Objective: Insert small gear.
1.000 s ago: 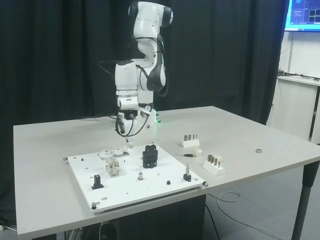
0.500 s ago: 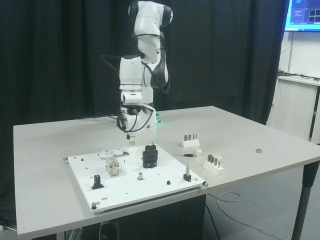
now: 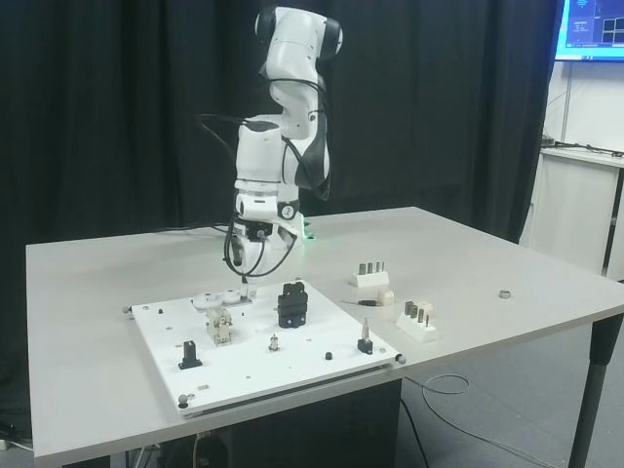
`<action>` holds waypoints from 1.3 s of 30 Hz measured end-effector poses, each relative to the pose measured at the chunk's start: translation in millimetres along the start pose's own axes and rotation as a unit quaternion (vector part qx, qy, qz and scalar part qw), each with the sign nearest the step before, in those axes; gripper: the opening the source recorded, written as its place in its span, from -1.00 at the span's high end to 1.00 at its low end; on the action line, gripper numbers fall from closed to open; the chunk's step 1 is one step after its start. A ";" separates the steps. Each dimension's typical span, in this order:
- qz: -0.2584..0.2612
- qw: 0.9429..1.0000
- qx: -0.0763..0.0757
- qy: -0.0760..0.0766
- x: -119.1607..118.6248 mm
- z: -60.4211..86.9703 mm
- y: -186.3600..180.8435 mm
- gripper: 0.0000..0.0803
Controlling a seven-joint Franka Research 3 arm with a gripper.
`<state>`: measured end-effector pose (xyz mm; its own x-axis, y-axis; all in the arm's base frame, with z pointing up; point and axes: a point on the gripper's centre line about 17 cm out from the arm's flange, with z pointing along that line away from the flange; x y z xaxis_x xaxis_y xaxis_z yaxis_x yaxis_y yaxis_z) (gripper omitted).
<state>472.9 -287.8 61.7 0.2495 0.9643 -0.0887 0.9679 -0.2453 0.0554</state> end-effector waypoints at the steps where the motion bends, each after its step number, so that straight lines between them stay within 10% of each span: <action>1: 0.001 1.000 0.001 -0.001 0.1 1.1 -0.1 -0.99; 39: 0.000 1.000 0.008 -0.006 -0.8 11.3 -1.1 -0.99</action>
<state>472.0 -289.4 50.5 0.2504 0.9628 -0.1014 0.9681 -0.2476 0.0396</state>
